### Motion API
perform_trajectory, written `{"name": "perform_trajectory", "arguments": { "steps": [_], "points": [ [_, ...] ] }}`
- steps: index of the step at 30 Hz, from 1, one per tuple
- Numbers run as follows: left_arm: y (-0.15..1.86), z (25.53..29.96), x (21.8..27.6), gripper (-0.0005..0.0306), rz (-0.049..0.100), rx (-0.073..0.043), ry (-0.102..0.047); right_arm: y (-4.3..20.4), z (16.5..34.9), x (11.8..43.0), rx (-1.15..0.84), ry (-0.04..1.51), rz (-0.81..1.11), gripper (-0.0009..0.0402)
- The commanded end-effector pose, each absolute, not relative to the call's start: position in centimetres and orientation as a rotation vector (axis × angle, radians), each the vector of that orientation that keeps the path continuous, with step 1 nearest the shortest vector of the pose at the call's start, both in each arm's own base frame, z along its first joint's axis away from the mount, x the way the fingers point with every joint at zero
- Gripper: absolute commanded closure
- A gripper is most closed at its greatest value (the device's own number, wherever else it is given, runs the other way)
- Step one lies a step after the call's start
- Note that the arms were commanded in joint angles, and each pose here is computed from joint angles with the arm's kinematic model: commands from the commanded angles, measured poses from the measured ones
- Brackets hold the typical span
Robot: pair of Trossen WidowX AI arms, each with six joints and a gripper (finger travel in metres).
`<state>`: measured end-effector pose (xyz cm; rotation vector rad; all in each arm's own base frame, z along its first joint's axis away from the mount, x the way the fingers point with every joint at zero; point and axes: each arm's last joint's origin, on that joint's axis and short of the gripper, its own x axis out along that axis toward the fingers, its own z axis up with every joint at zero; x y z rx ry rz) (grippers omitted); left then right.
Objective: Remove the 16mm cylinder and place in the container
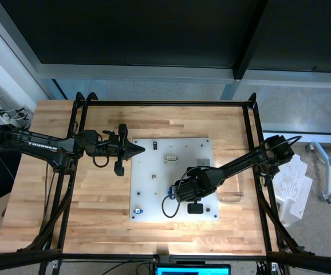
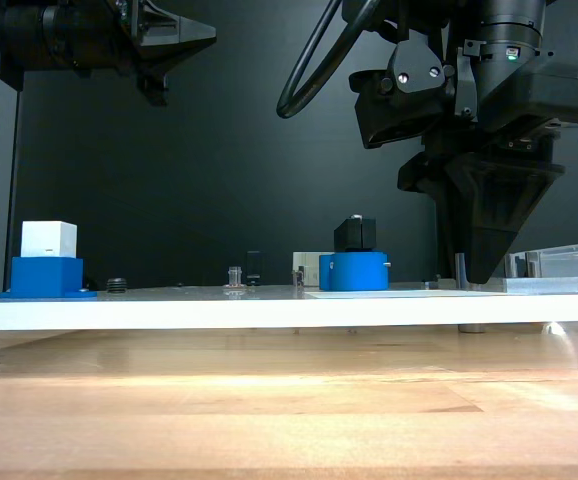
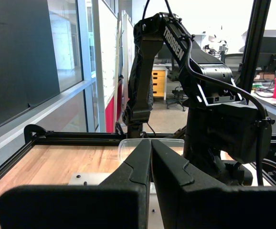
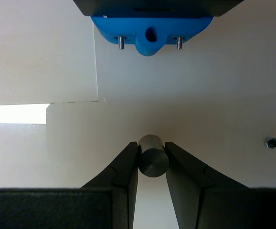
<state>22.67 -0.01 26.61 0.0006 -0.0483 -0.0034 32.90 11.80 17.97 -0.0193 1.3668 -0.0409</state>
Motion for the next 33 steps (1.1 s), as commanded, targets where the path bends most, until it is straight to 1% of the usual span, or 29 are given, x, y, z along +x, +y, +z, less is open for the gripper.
{"name": "perform_trajectory", "arguments": {
  "steps": [1,7,17,33],
  "points": [
    [-0.01,26.61,22.67,0.0300,-0.003,0.001,-0.049,11.7,18.5,32.7,-0.016,1.358,-0.039,0.0391],
    [-0.01,26.61,22.67,0.0300,-0.003,0.001,-0.049,11.6,20.2,32.3,-0.008,1.338,-0.035,0.0392],
    [-0.01,26.61,22.67,0.0300,-0.003,0.001,-0.049,11.1,23.9,31.4,0.023,1.248,-0.016,0.0392],
    [-0.01,26.61,22.67,0.0300,-0.003,0.001,-0.049,10.0,28.9,28.5,0.061,1.128,0.012,0.0392]
  ]
}}
